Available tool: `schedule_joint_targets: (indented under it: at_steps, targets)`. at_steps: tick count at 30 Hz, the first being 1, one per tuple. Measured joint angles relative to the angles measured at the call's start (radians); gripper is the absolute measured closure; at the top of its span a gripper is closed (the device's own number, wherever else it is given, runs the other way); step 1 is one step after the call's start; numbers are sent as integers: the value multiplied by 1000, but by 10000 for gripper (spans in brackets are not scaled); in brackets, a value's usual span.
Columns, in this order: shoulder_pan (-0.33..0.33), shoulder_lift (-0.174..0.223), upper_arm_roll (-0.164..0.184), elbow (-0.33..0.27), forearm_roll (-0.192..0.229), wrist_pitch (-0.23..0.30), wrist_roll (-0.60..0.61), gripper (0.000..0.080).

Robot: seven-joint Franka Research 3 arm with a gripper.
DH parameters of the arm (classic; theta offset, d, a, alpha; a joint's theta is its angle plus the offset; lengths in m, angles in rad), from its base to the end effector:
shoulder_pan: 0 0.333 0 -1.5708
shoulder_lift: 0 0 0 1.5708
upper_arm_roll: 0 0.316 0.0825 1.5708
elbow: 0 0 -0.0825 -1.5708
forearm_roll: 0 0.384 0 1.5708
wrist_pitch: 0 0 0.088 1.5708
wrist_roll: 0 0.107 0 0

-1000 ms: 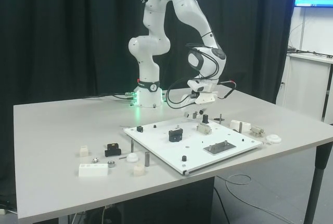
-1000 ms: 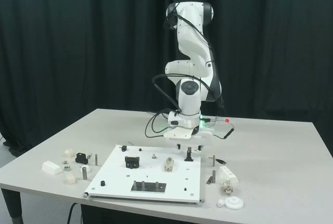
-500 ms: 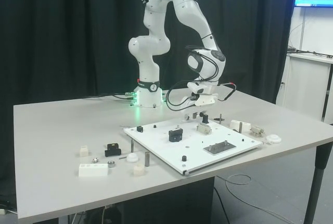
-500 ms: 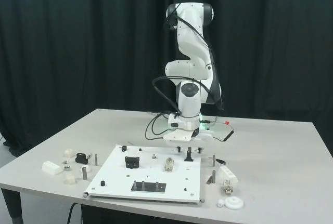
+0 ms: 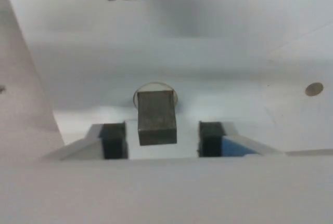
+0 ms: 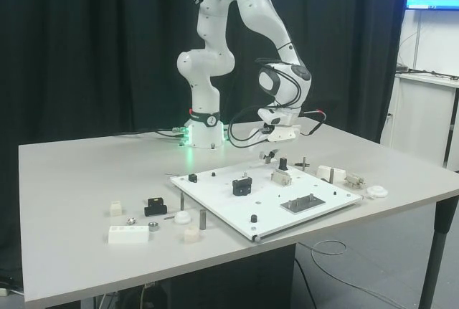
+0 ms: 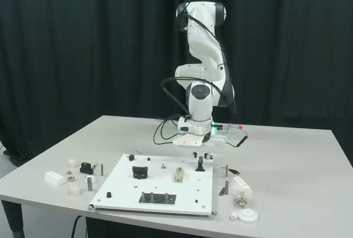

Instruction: Remove square peg 4.

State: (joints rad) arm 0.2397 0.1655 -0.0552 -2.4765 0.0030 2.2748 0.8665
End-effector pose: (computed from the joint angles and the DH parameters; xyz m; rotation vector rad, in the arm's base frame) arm 0.4264 0.0788 0.2022 2.7461 -0.9796 -0.4627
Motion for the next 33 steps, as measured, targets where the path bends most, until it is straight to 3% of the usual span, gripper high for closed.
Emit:
schedule_joint_targets:
  at_steps: [7,8,9,25,33]
  targets:
    - [0,1,4,-1,4,2,0,412]
    - [0,1,4,-1,4,2,0,618]
    - [0,1,4,-1,4,2,0,653]
    - [0,-2,4,1,5,-1,-1,653]
    - [0,-27,3,11,5,-49,-3,653]
